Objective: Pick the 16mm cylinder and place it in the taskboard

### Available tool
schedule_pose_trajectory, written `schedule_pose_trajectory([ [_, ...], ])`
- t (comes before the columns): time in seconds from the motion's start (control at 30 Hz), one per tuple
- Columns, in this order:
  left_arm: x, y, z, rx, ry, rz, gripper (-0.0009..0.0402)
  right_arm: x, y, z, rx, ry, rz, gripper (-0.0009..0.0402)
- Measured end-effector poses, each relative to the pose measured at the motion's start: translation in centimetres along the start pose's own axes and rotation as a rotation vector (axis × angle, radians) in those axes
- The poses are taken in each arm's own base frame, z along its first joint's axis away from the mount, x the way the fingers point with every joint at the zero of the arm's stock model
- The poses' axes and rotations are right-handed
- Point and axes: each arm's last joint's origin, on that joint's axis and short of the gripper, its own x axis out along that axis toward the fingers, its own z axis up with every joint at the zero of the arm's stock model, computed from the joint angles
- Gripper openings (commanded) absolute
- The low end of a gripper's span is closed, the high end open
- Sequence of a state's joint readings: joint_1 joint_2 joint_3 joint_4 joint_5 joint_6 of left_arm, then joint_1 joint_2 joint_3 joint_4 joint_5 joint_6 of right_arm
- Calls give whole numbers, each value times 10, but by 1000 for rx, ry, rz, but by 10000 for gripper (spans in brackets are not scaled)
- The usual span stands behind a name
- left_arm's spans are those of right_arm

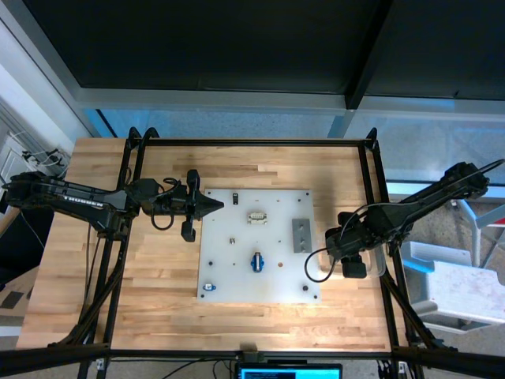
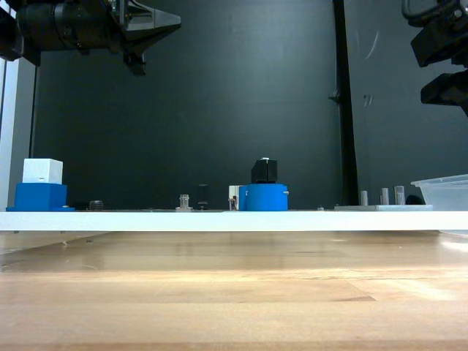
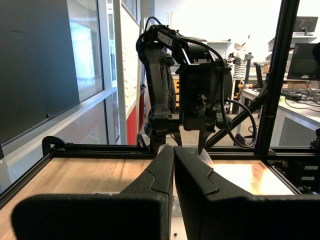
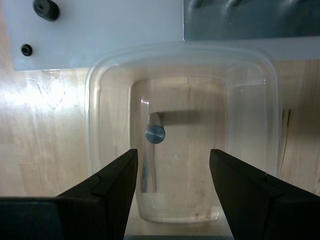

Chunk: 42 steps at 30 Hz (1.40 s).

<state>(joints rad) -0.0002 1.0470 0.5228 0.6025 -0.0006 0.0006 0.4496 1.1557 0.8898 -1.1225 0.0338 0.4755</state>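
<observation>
The right tool (image 4: 171, 152) is hanging over the bin (image 4: 92, 100), fingers wide apart. Coming down crooked, it might be knocking the small cylinder (image 4: 155, 132) over or catching the bin wall. The cylinder is standing inside the bin, under the gap, nearer one finger. Beyond, the board (image 4: 100, 30) is lying. The left tool (image 1: 216, 204), fingers together, is hovering over the board's edge.

Left gripper (image 1: 211, 204) raised, level, pointing inward from table's (image 1: 87, 268) left side, fingers pressed together; right gripper (image 4: 172, 160) near table's right edge, pointing down, fingers spread apart
</observation>
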Motion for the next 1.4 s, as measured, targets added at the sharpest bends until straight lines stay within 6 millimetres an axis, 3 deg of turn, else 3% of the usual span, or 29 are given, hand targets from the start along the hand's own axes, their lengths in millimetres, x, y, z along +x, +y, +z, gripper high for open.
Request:
schedule_pose_trajectory([
  [1.4, 0, 0, 0, 0, 0, 0, 0, 53, 5, -7, 11, -17, 16, 192],
])
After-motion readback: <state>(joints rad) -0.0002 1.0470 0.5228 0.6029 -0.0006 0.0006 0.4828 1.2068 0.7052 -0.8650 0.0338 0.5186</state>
